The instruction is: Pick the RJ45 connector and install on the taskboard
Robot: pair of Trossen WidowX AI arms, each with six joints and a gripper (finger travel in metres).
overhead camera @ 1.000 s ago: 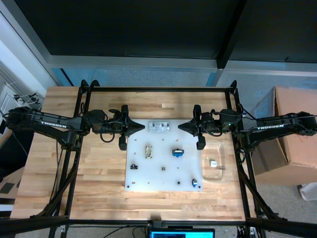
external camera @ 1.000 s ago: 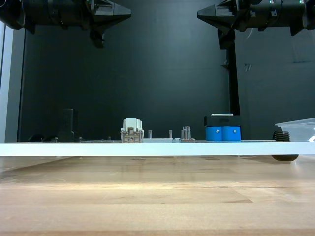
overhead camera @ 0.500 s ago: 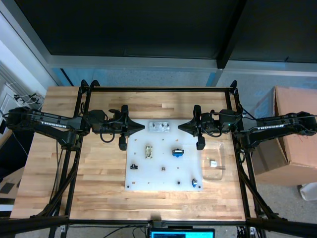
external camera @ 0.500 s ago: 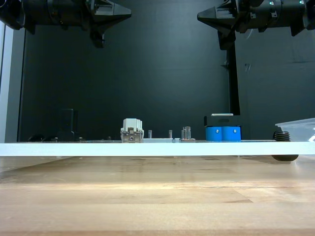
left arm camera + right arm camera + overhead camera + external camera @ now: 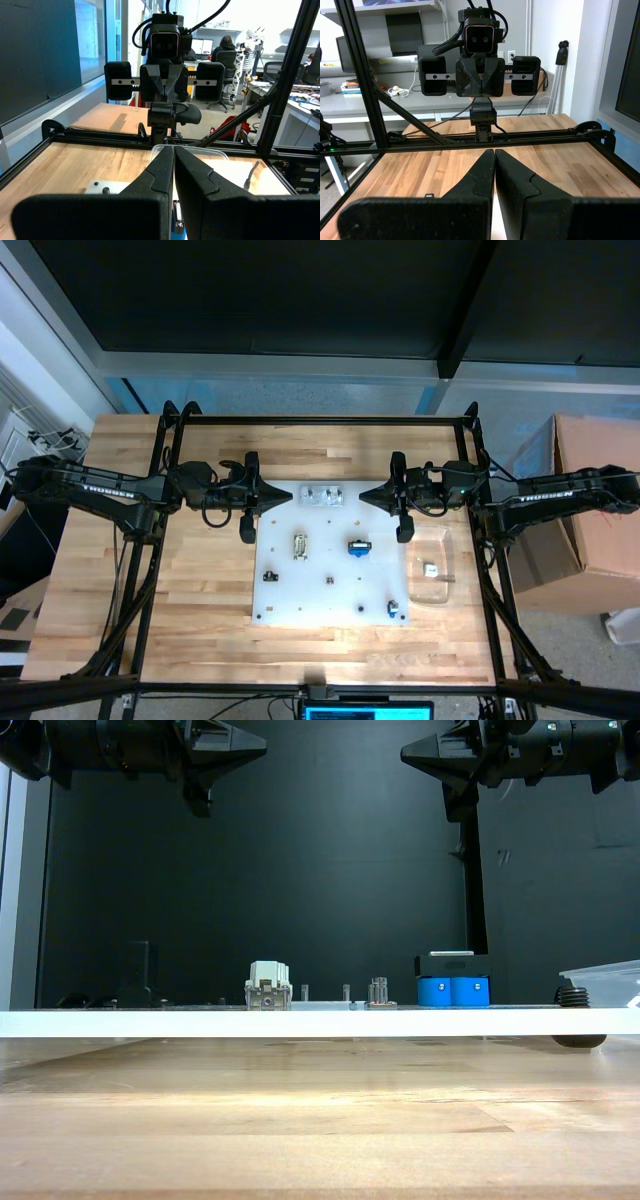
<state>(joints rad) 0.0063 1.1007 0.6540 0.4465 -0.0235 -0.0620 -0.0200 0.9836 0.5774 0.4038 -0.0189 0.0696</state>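
The small blue jack (image 5: 396, 611) sits at the near right corner of the white board (image 5: 300, 590). A grey piece shows on its top, but I cannot tell whether that is the connector. A white block (image 5: 430, 567) lies in the clear tray (image 5: 446, 540), and no darker plug or cable shows on it. My left gripper (image 5: 290, 497) hangs shut high over the board's far left corner. My right gripper (image 5: 362, 495) hangs shut high over the board's far right part. Both sets of fingers meet with nothing between them in the wrist views (image 5: 173, 150) (image 5: 494, 151).
Also on the board are a cream socket (image 5: 299, 545), a blue module (image 5: 357, 547) and a clear fitting (image 5: 322, 497). A black frame (image 5: 320, 421) rings the wooden table. A cardboard box (image 5: 590, 510) stands off the right side.
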